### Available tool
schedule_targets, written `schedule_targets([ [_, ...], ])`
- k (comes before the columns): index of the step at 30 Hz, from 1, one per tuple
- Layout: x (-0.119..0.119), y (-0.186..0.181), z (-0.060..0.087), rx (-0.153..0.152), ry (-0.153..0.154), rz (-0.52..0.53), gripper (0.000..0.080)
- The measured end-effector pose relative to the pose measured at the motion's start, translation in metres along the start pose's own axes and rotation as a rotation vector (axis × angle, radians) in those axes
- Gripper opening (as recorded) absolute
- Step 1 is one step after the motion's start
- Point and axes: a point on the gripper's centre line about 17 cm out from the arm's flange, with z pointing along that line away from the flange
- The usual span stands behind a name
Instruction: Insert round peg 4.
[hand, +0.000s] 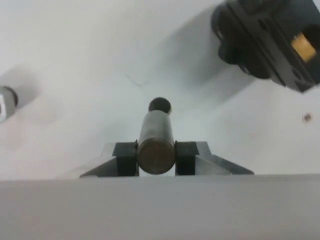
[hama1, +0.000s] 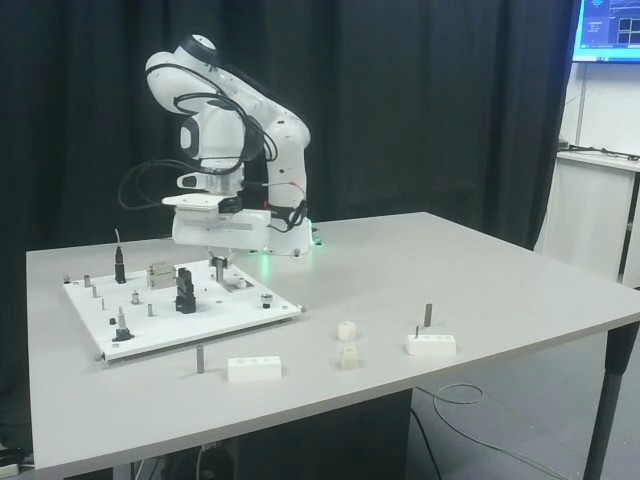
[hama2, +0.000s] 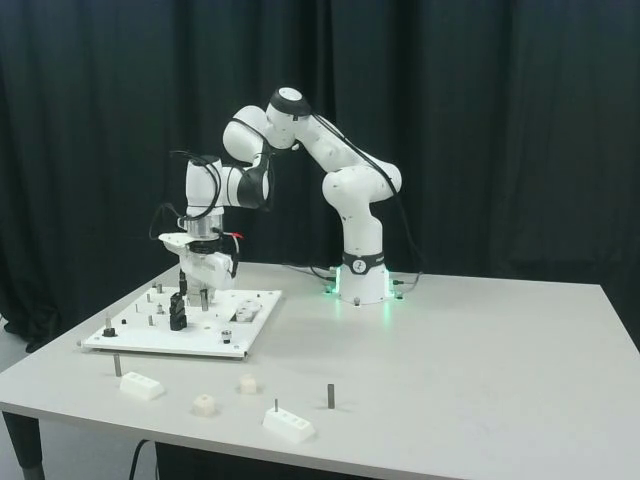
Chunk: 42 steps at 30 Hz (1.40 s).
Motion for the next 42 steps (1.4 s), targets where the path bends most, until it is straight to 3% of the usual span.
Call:
schedule_targets([
  [19,-0.004,0.006,0.008,0.018,0.03,0.207,0.0153],
  [29,-0.004,0.01,0.017,0.013,0.038,0.292,0.0153],
  [42,-0.003,0.007,0.028,0.01,0.039,0.33,0.0153],
])
